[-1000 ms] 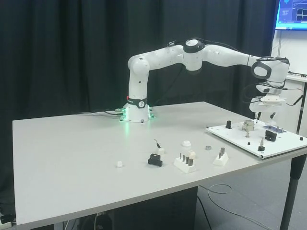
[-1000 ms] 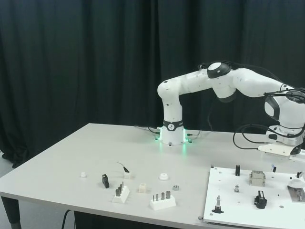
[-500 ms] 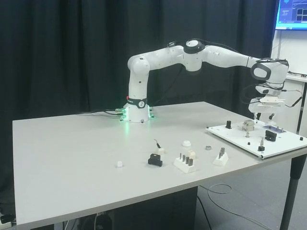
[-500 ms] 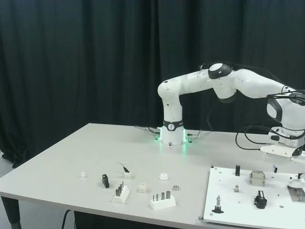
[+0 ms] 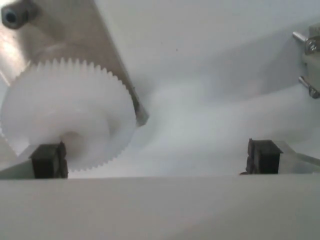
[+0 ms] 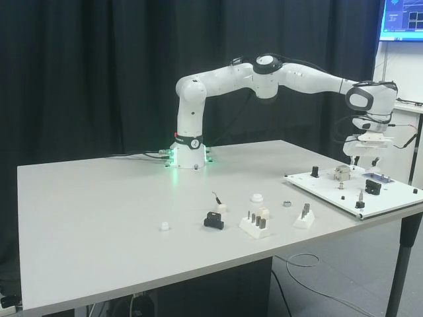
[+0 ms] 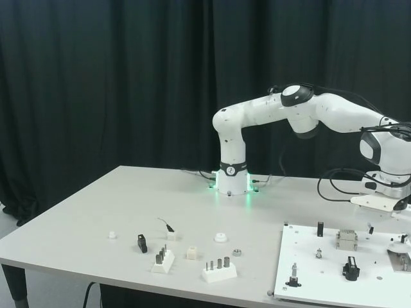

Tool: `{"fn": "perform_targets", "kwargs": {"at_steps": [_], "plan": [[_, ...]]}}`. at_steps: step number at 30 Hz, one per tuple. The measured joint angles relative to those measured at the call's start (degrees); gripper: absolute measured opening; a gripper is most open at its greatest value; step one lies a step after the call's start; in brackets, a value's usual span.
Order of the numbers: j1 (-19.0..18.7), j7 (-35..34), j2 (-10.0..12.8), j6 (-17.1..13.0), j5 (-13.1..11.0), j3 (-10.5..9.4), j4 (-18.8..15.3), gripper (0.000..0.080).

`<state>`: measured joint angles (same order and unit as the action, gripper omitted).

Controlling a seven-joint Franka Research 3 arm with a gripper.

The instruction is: Insert large gear.

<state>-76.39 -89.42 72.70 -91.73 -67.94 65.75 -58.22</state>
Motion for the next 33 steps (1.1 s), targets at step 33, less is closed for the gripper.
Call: {"fn": "perform_targets", "kwargs": {"at_steps": [33], "plan": [[0.2, -0.3, 0.0, -0.5, 1.0, -0.10, -0.1, 0.0800]]}}
